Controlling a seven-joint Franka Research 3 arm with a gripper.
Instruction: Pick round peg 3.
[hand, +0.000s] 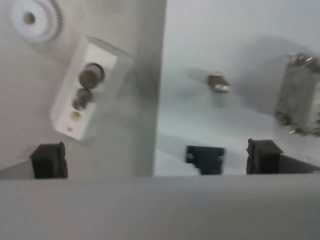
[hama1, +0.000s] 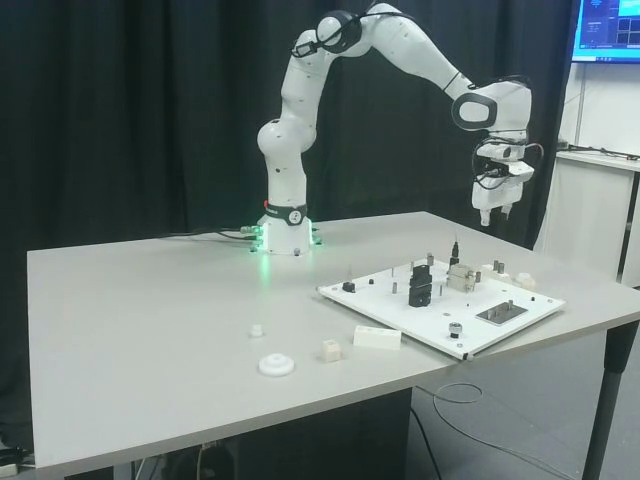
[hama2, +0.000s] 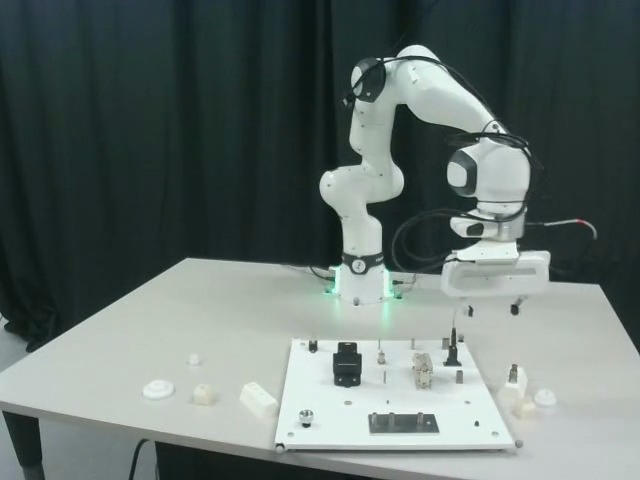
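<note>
– Beyond the white board (hama2: 395, 425), at about four o'clock from its middle in the second room view, stands the white peg block (hama2: 515, 379). That is where your target is.

– Which peg is round peg 3?

– No number shows. The wrist view shows pegs in a row in the block (hand: 84, 96): a wide one, a narrower one, then a thin one (hand: 76, 116). Counting down from the widest, I judge the thin one to be peg 3; confirm before you commit.

– And the gripper (hama2: 492, 308)?

– It hangs high over the board's far right part, fingers spread wide, nothing between them. From its spot, the block lies toward five o'clock and well below.

– How do you want the approach?

– Centre over the thin peg first, then come straight down. Turn the wrist so the fingers close across the row, not along it; otherwise you likely bump the neighbouring peg. Mind the white gear (hama2: 545, 397) just beside the block.
</note>
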